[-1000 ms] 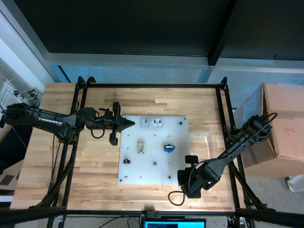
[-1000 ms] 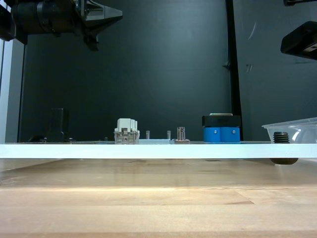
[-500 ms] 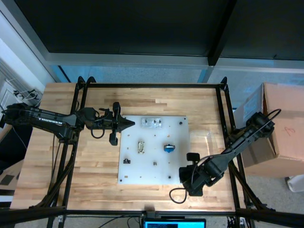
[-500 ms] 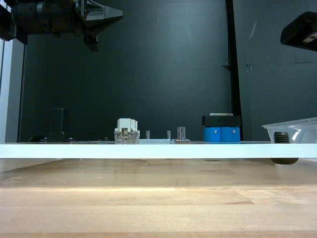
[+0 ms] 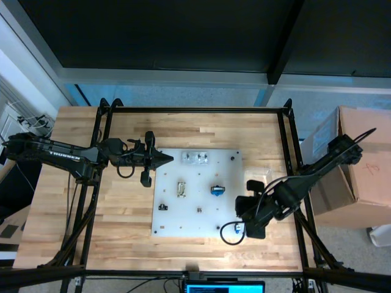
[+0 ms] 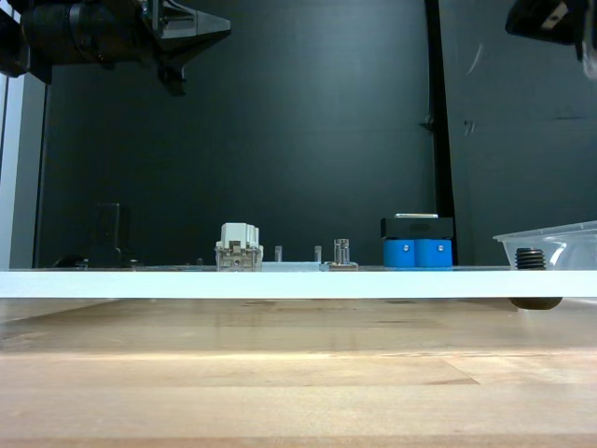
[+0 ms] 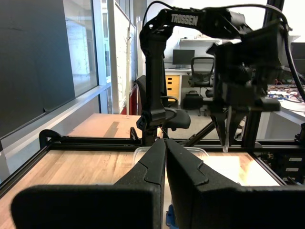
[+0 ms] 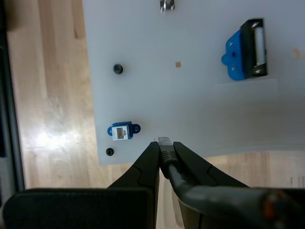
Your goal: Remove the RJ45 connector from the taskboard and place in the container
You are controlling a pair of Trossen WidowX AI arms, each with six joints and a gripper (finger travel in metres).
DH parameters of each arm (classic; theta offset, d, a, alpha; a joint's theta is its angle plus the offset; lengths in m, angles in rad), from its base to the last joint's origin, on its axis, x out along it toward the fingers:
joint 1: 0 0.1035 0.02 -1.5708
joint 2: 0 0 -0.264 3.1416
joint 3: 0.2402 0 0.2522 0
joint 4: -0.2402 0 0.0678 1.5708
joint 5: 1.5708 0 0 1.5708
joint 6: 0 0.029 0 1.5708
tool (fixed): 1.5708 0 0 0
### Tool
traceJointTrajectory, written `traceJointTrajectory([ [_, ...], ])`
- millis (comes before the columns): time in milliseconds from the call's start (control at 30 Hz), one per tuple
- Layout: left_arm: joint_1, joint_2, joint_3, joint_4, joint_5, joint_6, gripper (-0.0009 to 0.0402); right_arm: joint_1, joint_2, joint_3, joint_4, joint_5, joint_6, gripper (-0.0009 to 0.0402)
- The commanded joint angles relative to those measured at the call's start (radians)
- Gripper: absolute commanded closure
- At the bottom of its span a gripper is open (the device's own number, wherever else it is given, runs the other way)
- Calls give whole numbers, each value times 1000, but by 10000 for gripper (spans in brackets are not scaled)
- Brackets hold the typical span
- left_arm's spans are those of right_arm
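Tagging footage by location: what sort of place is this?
Probably a robotics lab: black-framed wooden table, white task board, office desk with monitor behind. Left gripper hovers at the board's left edge; right gripper holds the RJ45 connector above its near-right corner.

On my left wrist feed, the left tool (image 7: 165, 145) has its fingers pressed together, pointing out over the wooden desk (image 7: 81, 167). Just beyond sits the clear container (image 7: 142, 152). The right tool (image 7: 225, 140) hangs fingers-down above the far side.
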Motion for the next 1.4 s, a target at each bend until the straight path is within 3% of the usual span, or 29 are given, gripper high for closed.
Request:
traceJointTrajectory([
  [33, 0, 0, 0, 0, 0, 0, 393, -13, -9, 2, -3, 0, -1, 393],
  [400, 0, 0, 0, 0, 0, 0, 393, -43, -21, 0, -73, -3, 4, 393],
  [667, 0, 0, 0, 0, 0, 0, 393, -122, -54, -10, -134, 2, -3, 393],
  [900, 0, 0, 0, 0, 0, 0, 393, -249, -150, -116, -137, 0, -60, 393],
  [1400, 0, 0, 0, 0, 0, 0, 393, -583, -354, -323, -137, -26, -436, 393],
])
